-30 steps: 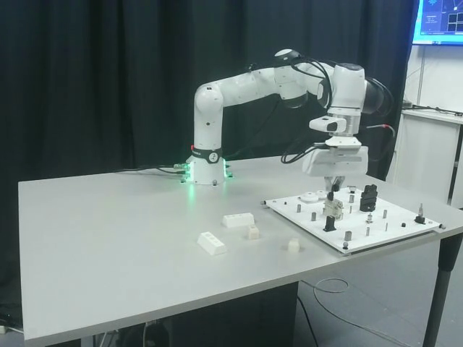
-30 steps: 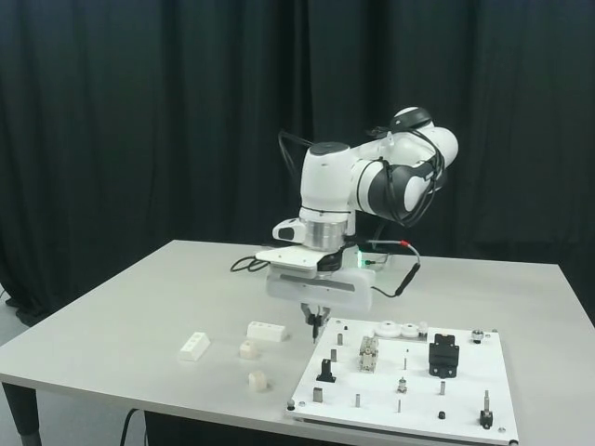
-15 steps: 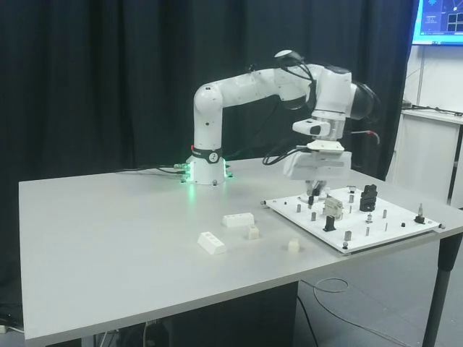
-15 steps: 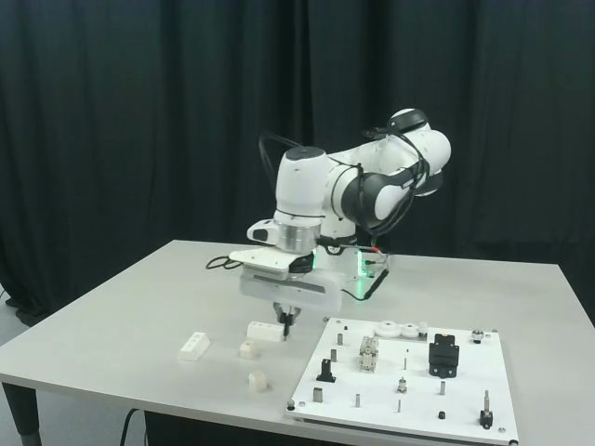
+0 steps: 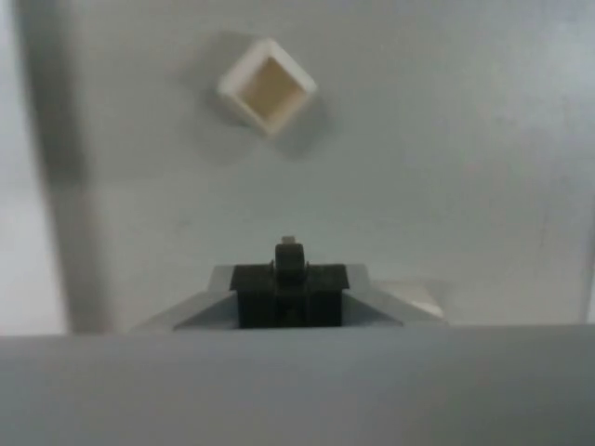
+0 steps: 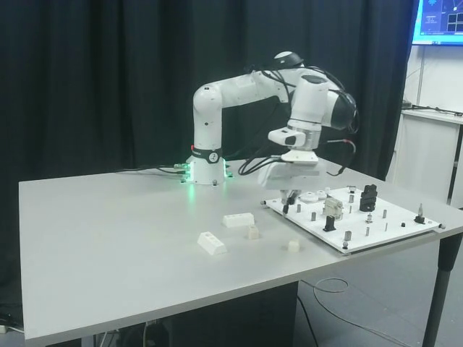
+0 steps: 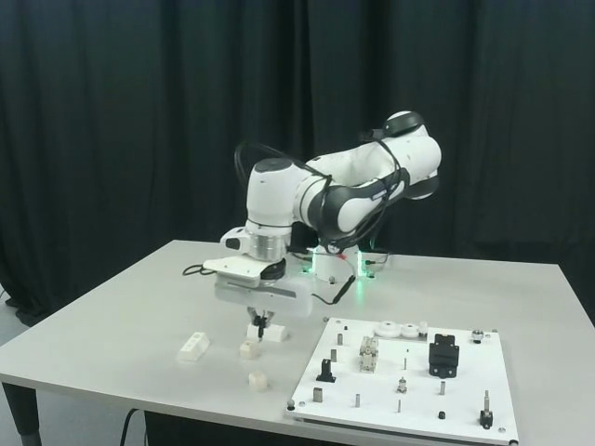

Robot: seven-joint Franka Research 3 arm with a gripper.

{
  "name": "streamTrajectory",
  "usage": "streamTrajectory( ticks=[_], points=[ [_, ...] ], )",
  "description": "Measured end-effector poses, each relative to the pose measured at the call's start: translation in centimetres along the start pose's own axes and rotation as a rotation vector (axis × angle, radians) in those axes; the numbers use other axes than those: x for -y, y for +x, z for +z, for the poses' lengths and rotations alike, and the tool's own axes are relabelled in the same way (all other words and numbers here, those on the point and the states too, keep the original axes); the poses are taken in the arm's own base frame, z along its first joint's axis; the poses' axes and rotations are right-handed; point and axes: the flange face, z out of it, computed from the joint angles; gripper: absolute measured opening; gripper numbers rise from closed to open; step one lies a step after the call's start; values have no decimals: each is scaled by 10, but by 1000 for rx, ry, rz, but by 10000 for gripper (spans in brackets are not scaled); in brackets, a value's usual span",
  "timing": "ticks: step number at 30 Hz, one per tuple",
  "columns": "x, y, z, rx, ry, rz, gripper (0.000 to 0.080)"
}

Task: Place USB.

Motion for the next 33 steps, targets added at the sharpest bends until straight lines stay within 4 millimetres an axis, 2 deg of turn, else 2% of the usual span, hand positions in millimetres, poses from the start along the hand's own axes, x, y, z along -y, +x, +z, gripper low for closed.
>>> streamTrajectory(
  ticks=[15, 33],
  points=[
    [-34, 14, 24, 15, 46, -6, 65],
    [-42, 19, 46, 16, 88, -1, 65]
  ],
)
